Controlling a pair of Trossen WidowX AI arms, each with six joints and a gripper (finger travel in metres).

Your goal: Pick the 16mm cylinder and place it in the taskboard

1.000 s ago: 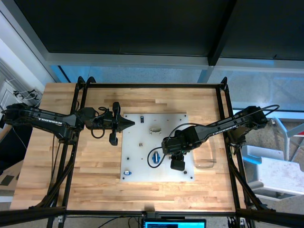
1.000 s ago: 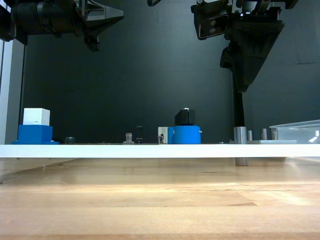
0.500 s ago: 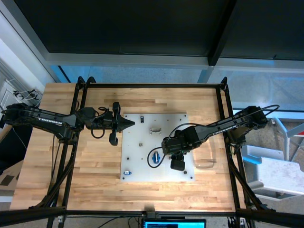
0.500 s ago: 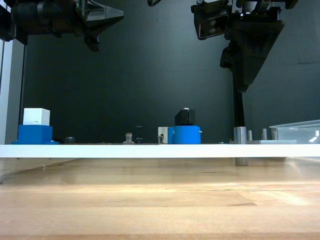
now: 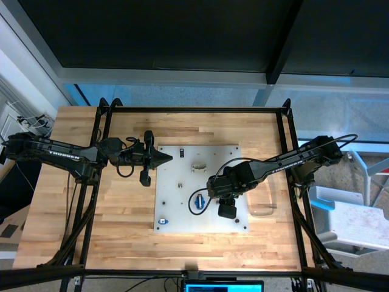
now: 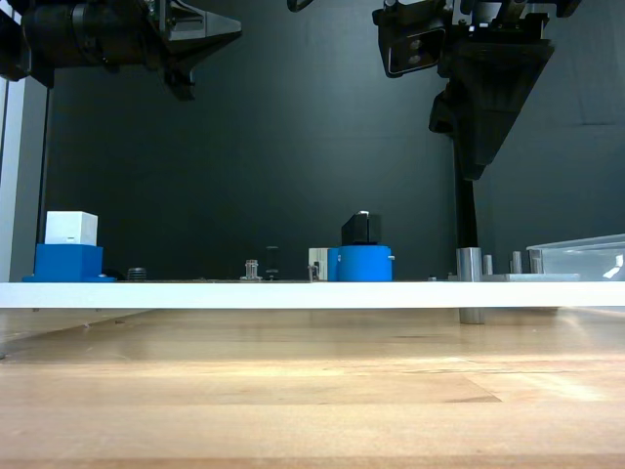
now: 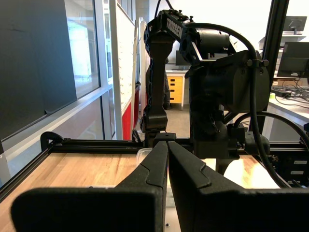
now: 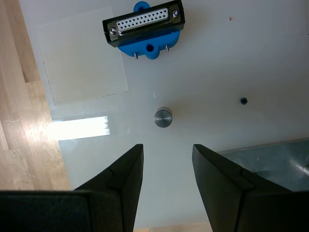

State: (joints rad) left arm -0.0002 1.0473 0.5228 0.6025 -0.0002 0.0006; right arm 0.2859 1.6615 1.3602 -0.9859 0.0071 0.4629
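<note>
Spanning both overhead and table-level views, the pale wooden plank table (image 5: 121, 234) carries the flat, roughly square white taskboard (image 5: 173, 207) near its middle. A clear plastic tray (image 5: 267, 204) lies at the board's right edge.

The left gripper (image 5: 169, 157) hangs high, just off the board's left edge and pointing inward. Its black fingers (image 7: 159, 162) are pressed flat together with nothing between them.

The right gripper (image 8: 166, 146) points straight down over the right part of the board. In the low view it hangs well above the plate. Its two black fingers (image 8: 120, 179) stand apart with a clear gap, and they hold nothing.

A blue plastic connector mount with a black multi-pin socket (image 8: 143, 29) sits on the board beyond that gap.

The small silver-grey metal 16mm cylinder (image 8: 163, 117) stands upright in the taskboard, between the connector and the open fingers and touching neither finger. At table height its lower end shows just beneath the plate.
</note>
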